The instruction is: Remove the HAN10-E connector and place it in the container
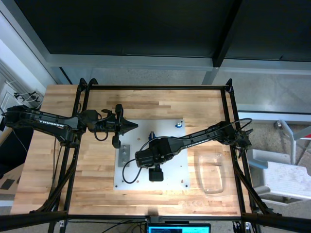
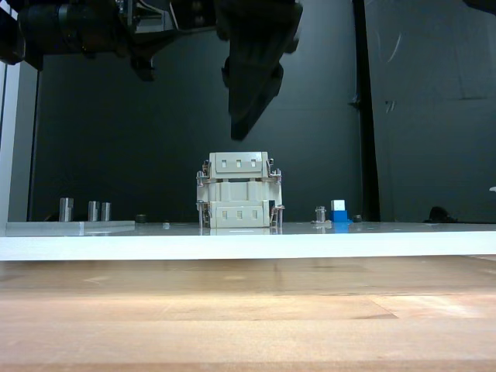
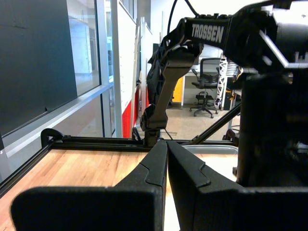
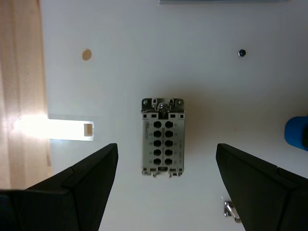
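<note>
The HAN10-E connector (image 4: 162, 137) is a light-grey block with two rows of dark pin holes, standing on the white board (image 4: 207, 72). The low view shows the connector (image 2: 238, 190) upright on the board. My right gripper (image 4: 166, 192) hangs straight above it, open, with a finger (image 4: 91, 185) on each side and nothing between them. Its tip (image 2: 243, 128) ends a little above the connector's top. In the high view the right gripper (image 1: 151, 160) covers the connector. The clear container (image 1: 210, 172) lies right of the board. My left gripper (image 3: 167, 163) is shut and empty, hovering at the board's far left edge (image 1: 127, 125).
A small blue piece (image 1: 179, 124) stands at the board's far side. A flat grey metal block (image 1: 125, 154) sits on its left part, with short metal pegs (image 2: 66, 209) showing at the left in the low view. A black frame rail (image 1: 228, 126) borders the table.
</note>
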Controlling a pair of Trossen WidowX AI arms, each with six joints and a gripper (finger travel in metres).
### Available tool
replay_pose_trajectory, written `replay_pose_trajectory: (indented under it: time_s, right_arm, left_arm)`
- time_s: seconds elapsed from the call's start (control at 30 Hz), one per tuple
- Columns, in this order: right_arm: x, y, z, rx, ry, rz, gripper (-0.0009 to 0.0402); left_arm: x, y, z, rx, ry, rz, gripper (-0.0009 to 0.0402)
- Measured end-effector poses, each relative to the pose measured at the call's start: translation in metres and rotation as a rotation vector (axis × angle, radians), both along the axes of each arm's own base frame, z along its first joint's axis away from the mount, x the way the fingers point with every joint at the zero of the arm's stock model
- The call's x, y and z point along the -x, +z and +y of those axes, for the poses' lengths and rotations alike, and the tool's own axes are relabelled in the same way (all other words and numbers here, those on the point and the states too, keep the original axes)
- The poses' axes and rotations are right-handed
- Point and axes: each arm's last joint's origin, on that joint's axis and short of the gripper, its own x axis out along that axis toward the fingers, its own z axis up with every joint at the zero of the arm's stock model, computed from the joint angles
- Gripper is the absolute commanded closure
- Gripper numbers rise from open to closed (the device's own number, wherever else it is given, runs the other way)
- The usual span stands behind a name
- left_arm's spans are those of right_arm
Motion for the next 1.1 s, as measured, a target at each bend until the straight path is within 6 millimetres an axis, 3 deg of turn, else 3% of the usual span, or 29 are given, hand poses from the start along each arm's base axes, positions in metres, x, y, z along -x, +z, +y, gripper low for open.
replay_pose_trajectory:
  time_s: [0.7,1.1]
  right_arm:
    - [-0.008,-0.037,0.004,-0.016,0.0,0.045,0.0109]
    - [-0.009,-0.044,0.004,-0.014,0.002,0.037,0.0174]
  left_arm:
    - [0.0,0.0,0.0,0.0,0.0,0.0,0.0393]
    - [0.0,0.0,0.0,0.0,0.0,0.001,0.0393]
